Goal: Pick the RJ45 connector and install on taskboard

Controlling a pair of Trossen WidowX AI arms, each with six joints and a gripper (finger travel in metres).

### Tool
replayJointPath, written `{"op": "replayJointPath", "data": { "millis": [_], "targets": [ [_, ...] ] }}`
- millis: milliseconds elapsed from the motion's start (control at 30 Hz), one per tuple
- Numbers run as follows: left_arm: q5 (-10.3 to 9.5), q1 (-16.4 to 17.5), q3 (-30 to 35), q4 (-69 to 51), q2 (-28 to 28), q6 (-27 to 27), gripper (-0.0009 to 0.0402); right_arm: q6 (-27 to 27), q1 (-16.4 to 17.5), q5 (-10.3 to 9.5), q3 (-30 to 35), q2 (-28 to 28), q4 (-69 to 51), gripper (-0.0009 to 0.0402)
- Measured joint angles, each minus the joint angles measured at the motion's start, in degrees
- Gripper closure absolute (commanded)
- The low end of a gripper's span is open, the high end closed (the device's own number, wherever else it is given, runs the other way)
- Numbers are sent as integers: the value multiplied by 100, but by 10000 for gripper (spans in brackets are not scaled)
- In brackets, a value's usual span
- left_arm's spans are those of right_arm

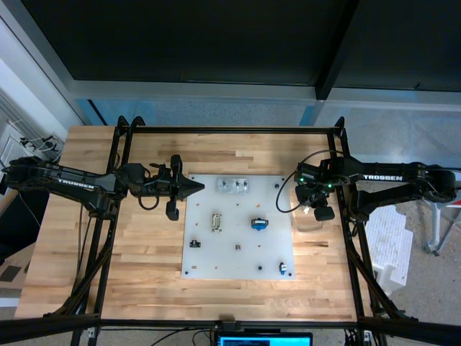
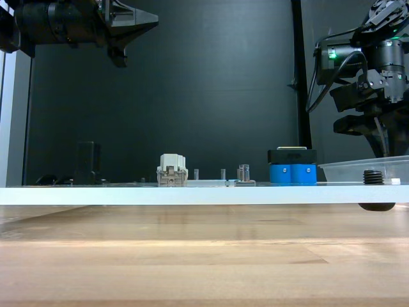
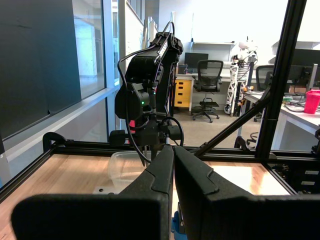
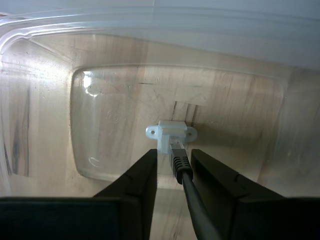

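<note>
A white RJ45 connector (image 4: 171, 134) with a black plug and cable in it lies in the clear plastic tray (image 4: 50, 30). My right gripper (image 4: 174, 152) reaches down into that tray (image 1: 310, 223), open, with one finger on each side of the plug and narrow gaps showing. The tray sits just off the right edge of the white taskboard (image 1: 238, 267). My left gripper (image 1: 198, 187) is shut and empty. It hovers high above the taskboard's left edge and points to the right.
On the taskboard stand a silvery block (image 1: 234, 186), a beige socket (image 1: 215, 222), two blue pieces (image 1: 259, 224) (image 1: 284, 269) and small black bits. Black frame rails (image 1: 230, 130) border the wooden table. A screen (image 1: 265, 339) sits at the near edge.
</note>
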Motion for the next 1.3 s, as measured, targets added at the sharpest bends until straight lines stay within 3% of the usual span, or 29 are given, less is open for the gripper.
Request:
{"op": "replayJointPath", "data": {
  "millis": [233,767,1000,1300],
  "targets": [
    [2,0,0,0,0,0,393,17,0,2,0,-2,-17,395],
    [2,0,-2,0,0,0,393,57,11,22,175,-4,-214,393],
    [0,0,-2,-2,0,2,393,61,31,302,492,-4,-623,393],
    [0,0,0,-2,0,0,393,839,402,302,1193,-4,-1193,393]
  ]
}}
